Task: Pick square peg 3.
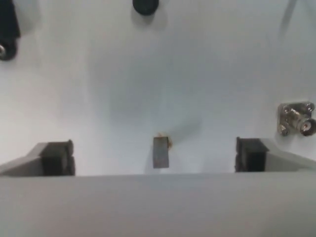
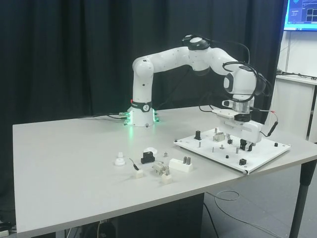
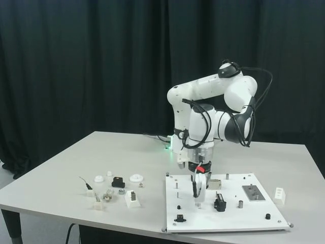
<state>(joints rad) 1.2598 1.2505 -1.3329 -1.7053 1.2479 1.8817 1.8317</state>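
Square peg 3 point(image 1: 160, 152) is a small grey upright peg standing on the white board point(image 1: 148, 89). My gripper point(image 1: 154, 157) is open and low over the board, with the peg midway between its black fingertips point(image 1: 57, 158) and clear of both. From the first room view the gripper point(image 2: 237, 144) hangs over the middle of the board point(image 2: 262, 153). The second room view shows the gripper point(image 3: 197, 195) pointing straight down at the board point(image 3: 203, 218); the peg is hidden there by the fingers.
A metal connector point(image 1: 297, 120) and a black round knob point(image 1: 145, 6) sit on the board near the peg. Other board parts include a black piece point(image 3: 219, 202) and a grey block point(image 3: 252, 192). Loose white and black parts point(image 2: 148, 161) lie on the grey table.
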